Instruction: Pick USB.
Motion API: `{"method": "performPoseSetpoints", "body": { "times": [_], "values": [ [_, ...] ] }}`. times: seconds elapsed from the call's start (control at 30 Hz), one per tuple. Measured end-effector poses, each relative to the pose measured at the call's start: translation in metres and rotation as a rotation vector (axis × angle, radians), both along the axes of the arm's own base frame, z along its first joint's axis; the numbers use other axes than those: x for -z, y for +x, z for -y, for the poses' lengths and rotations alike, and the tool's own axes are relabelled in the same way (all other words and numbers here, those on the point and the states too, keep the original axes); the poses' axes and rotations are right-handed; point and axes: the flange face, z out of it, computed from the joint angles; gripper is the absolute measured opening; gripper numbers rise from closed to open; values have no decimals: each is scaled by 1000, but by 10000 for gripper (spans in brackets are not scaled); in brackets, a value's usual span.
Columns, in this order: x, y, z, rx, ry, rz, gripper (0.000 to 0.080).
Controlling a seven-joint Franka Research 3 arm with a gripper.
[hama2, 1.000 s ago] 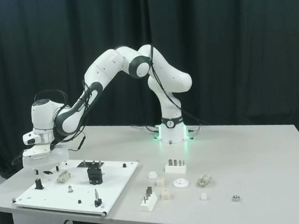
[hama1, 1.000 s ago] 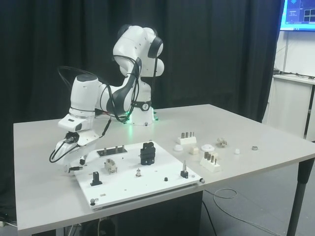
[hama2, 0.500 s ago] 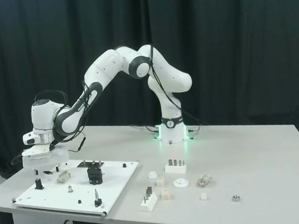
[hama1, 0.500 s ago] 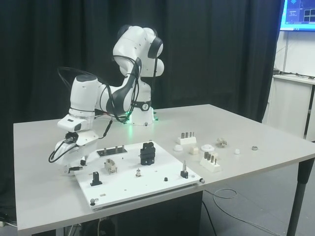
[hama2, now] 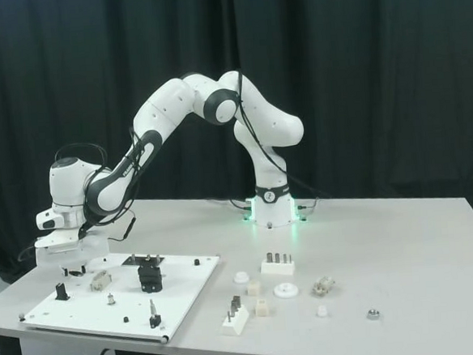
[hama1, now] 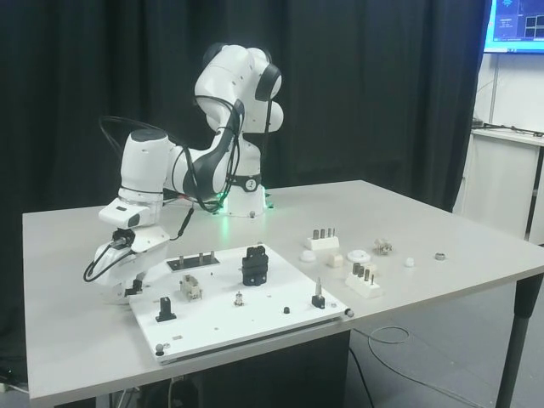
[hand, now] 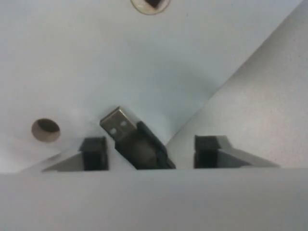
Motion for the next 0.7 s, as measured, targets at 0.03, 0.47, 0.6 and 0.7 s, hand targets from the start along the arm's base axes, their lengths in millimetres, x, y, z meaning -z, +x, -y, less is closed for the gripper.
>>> {"method": "performPoseSetpoints", "body": {
  "times": [0.03,0.47,0.6,0.7],
  "values": [
    [0,0,0,-1,0,-1,504],
    [2,1,-1,-20,0,-5,145],
    [2,2,-2,-22,0,-5,151],
    [2,3,-2,-24,0,-5,151]
  ]
}}
